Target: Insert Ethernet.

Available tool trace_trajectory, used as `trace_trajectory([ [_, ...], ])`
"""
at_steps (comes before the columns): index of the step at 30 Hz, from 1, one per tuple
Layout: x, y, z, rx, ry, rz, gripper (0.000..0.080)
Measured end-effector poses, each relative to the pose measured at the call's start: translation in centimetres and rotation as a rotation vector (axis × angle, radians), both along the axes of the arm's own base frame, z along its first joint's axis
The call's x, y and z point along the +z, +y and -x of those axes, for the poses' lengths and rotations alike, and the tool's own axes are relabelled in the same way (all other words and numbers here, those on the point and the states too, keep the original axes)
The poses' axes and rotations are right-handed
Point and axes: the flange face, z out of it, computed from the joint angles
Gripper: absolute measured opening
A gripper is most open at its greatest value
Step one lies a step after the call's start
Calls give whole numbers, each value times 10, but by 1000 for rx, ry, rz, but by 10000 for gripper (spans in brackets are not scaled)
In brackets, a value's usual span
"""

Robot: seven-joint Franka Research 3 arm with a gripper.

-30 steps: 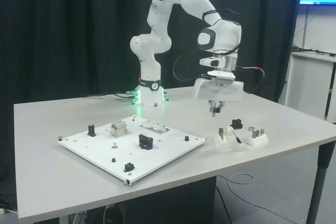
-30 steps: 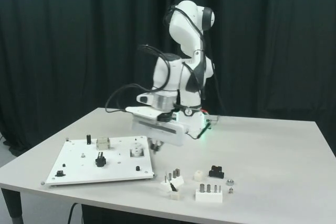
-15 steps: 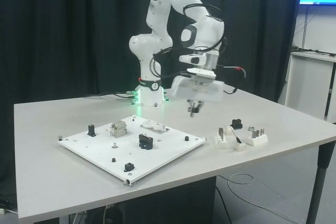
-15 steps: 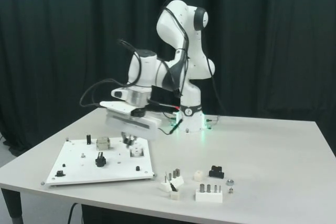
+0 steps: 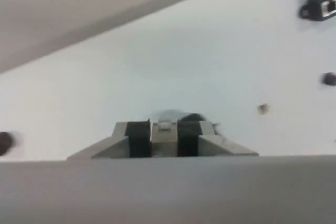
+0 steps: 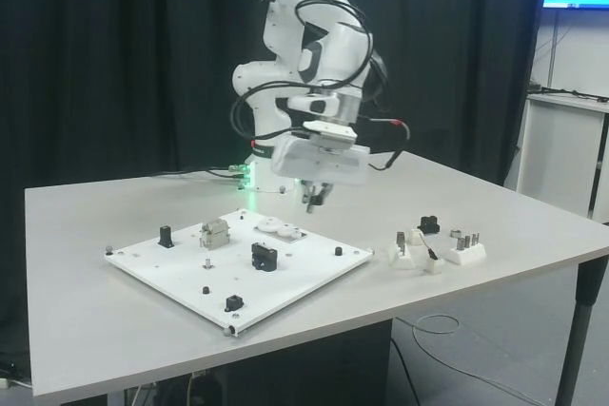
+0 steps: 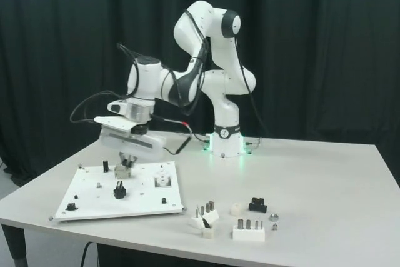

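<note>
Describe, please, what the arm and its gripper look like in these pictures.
The Franka arm is white with rounded links, black joint caps and black cables looped along it. A green light glows at its base. The gripper hangs below a wide white block; its fingers are black.

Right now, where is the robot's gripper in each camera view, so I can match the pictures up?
First room view: gripper hangs mid-frame above the white board's far edge.
Second room view: gripper left of centre, over the board's far side.
Wrist view: gripper at bottom centre.
Shared landmark: the white board.
</note>
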Motion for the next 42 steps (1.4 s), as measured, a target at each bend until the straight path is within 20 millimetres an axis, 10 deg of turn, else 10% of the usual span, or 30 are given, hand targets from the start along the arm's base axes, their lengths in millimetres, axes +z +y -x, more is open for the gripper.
trace_trajectory([
  [42,-43,-174,-26,176,19,29,104],
])
